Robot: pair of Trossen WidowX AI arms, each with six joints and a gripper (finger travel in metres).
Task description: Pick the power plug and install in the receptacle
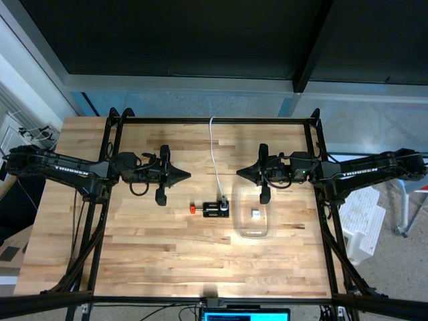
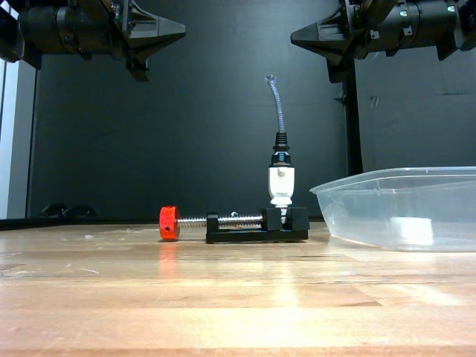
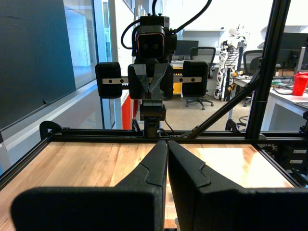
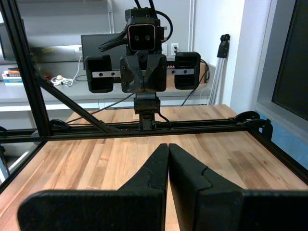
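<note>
left (image 1: 189, 176), right tool (image 1: 239, 174) aloft; one receptacle (image 1: 215, 209)

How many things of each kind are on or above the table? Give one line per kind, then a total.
Grippers: 2, left gripper and right gripper, both raised over the table, jaws shut
Receptacle: 1
White cable: 1
Clear tray: 1
White cube: 1, in the tray
Total: 6
</note>
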